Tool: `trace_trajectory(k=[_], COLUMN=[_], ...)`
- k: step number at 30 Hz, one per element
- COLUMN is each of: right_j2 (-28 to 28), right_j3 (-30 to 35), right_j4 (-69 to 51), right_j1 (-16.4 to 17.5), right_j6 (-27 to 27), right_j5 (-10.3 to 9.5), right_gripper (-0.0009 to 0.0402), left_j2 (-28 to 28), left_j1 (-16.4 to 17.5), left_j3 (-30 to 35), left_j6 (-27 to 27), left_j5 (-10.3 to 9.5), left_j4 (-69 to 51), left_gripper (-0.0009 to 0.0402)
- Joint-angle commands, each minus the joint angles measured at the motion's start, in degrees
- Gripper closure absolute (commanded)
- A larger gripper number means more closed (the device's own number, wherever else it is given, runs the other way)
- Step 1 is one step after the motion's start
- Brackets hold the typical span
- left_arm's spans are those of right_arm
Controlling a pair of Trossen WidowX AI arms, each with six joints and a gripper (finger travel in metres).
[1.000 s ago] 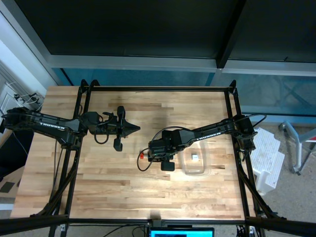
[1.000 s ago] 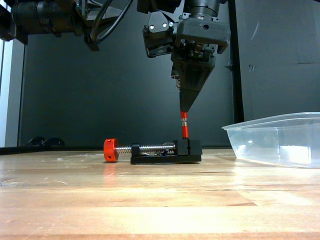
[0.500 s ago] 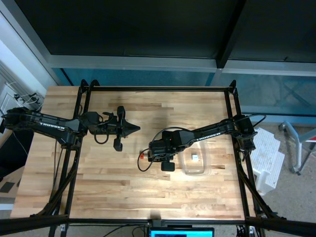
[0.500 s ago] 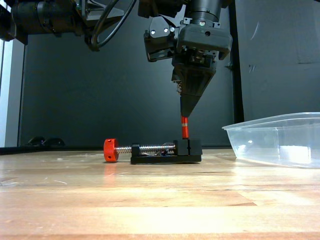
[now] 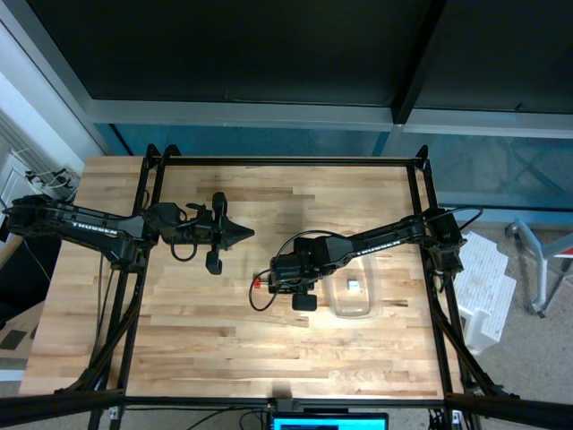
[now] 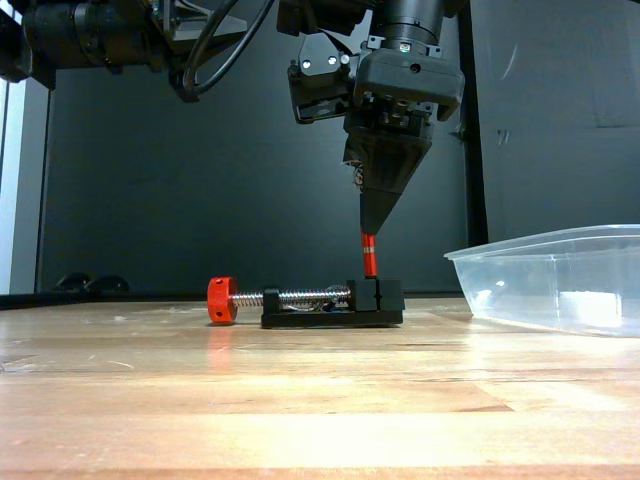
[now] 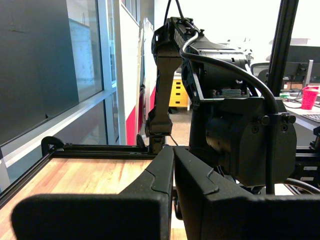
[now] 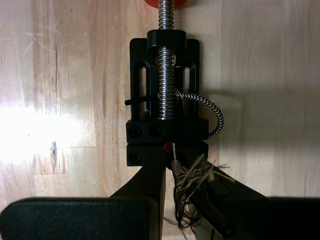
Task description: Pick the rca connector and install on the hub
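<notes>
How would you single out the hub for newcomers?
On the table, beside the clear tray, look under the right end effector gripping the rca connector; the left end effector hangs leftward. The hub is the black block with a red-knobbed screw.

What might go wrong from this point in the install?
The right gripper pinches the rca connector only by its top end, upright over the hub; pushing down may tilt it or let it slip. Frayed strands beside the connector may snag on the hub. The left gripper, shut, is parked apart, to the hub's left.
</notes>
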Motion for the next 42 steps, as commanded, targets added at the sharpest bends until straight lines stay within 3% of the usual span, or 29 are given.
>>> trace_trajectory(k=[1, 17, 30, 42], right_j2=[0.11, -1.77, -2.19, -2.69], right_j3=[0.26, 0.31, 0.28, 0.28], right_j4=[-0.02, 0.02, 0.17, 0.22], right_j1=[0.00, 0.02, 0.04, 0.11], right_j6=[0.00, -1.01, -1.01, -1.05], right_j5=[0.04, 0.11, 0.66, 0.63], right_gripper=[0.0388, 0.0385, 0.0255, 0.0257], left_j2=[0.02, 0.02, 0.02, 0.00], left_j1=[0.00, 0.02, 0.00, 0.02], left_j3=[0.02, 0.02, 0.02, 0.02], left_j6=[0.02, 0.02, 0.02, 0.00], left_j5=[0.02, 0.02, 0.02, 0.02], left_j4=[0.00, 0.00, 0.00, 0.00], left_gripper=[0.0393, 0.0393, 0.0393, 0.0393])
